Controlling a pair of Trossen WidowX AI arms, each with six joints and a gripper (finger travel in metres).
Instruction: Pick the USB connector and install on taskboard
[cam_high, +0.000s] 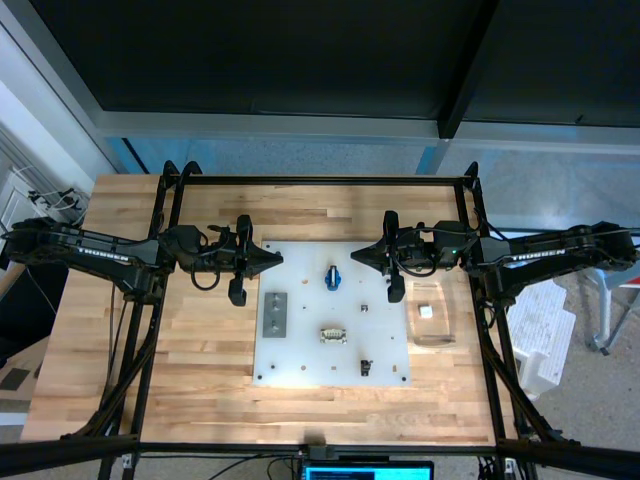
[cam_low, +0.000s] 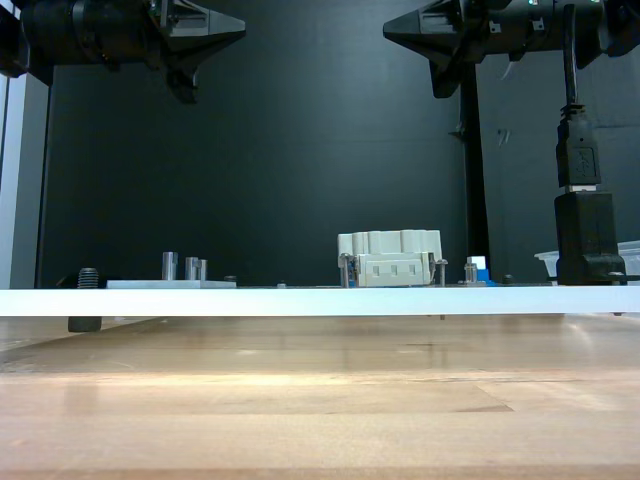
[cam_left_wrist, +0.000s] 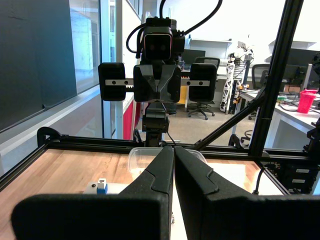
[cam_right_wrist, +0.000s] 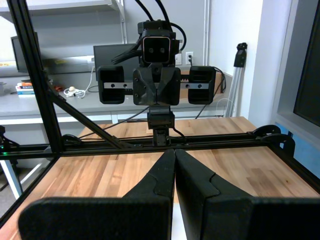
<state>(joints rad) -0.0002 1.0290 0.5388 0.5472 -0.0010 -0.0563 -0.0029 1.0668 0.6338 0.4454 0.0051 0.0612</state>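
Observation:
The taskboard (cam_high: 300, 345) is a white square plate in the middle of the table, seen edge-on in the low view (cam_low: 250, 301). A small black USB connector (cam_high: 366, 367) stands on it near the front right; in the low view a black plug (cam_low: 588, 235) rises there under a black cable. My left gripper (cam_high: 278, 258) hovers shut and empty over the board's far left edge. My right gripper (cam_high: 358, 256) hovers shut and empty opposite it. Their tips face each other, well above the board (cam_low: 240, 30) (cam_low: 388, 33). Both wrist views show the fingers pressed together (cam_left_wrist: 173, 150) (cam_right_wrist: 174, 151).
The board carries a grey block (cam_high: 274, 314), a blue part (cam_high: 333, 277) and a beige multi-pin connector (cam_high: 334, 336) (cam_low: 390, 258). Right of the board, a clear plastic tray (cam_high: 443, 335) holds a small white cube (cam_high: 426, 311). A black frame (cam_high: 320, 180) rings the table.

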